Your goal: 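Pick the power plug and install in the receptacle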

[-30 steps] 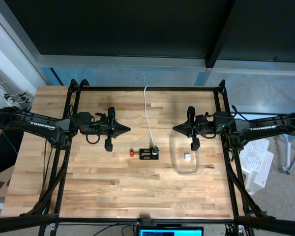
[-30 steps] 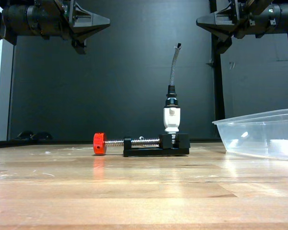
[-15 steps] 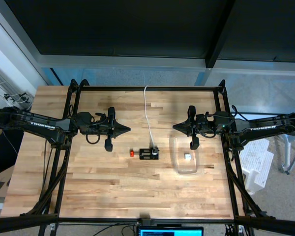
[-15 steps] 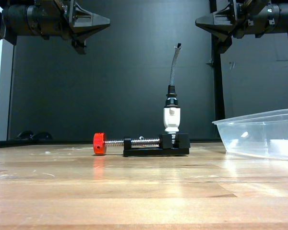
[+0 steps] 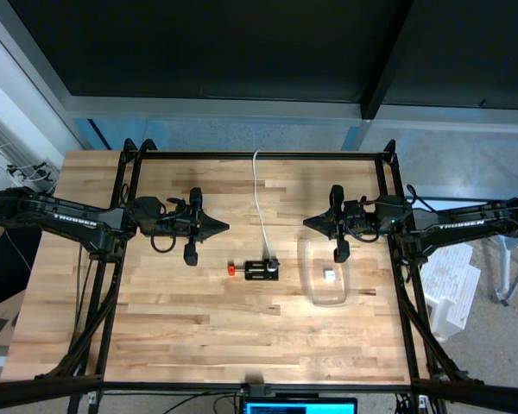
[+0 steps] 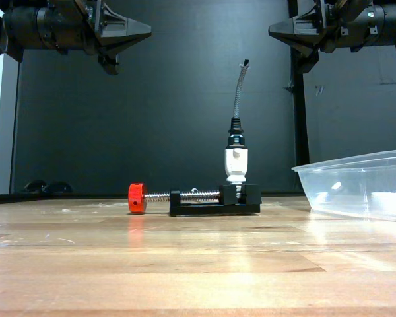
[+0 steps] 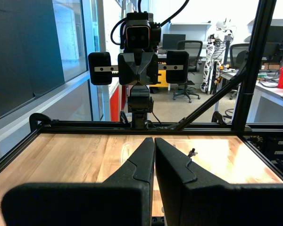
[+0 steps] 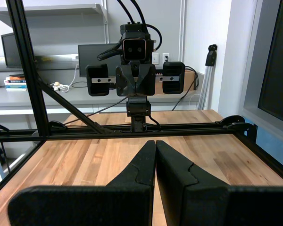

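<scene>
Receptacle (image 6: pixel 236 164) upright below, between left (image 6: pixel 148 28), right end effectors (image 6: pixel 272 29).

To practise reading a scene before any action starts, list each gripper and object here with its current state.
left gripper, shut, empty, high over the table's left side
right gripper, shut, empty, high over its right side
receptacle, clamped upright in the mini-vise
mini-vise, closed on the receptacle
clear tray, upright, holding the small white cube
small white cube, lying loose in the tray
power plug, cannot be made out

White "TROSSEN" lettering along the left arm (image 5: pixel 66 219) and right arm (image 5: pixel 466 222)
</scene>
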Controlling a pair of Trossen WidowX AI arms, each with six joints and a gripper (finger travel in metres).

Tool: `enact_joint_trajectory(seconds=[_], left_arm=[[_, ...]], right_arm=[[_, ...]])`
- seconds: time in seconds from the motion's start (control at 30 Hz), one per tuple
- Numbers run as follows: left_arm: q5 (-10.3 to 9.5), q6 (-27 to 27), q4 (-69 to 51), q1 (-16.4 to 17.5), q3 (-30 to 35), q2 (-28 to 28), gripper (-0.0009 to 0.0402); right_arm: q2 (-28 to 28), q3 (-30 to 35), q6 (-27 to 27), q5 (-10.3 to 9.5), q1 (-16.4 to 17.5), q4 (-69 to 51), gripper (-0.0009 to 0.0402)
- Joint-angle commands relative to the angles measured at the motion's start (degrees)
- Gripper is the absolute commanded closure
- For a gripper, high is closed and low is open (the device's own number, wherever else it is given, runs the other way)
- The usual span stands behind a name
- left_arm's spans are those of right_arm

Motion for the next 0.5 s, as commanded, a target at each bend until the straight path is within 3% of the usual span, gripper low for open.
enact_joint_trajectory(seconds=[0.03,0.5], left_arm=[[0.00,0.0,0.0,0.0,0.0,0.0,0.0393],[0.00,0.0,0.0,0.0,0.0,0.0,0.0393]], right_arm=[[0.0,0.0,0.0,-0.07,0.0,0.0,0.0393],[0.0,0.0,0.0,-0.07,0.0,-1.4,0.0393]])
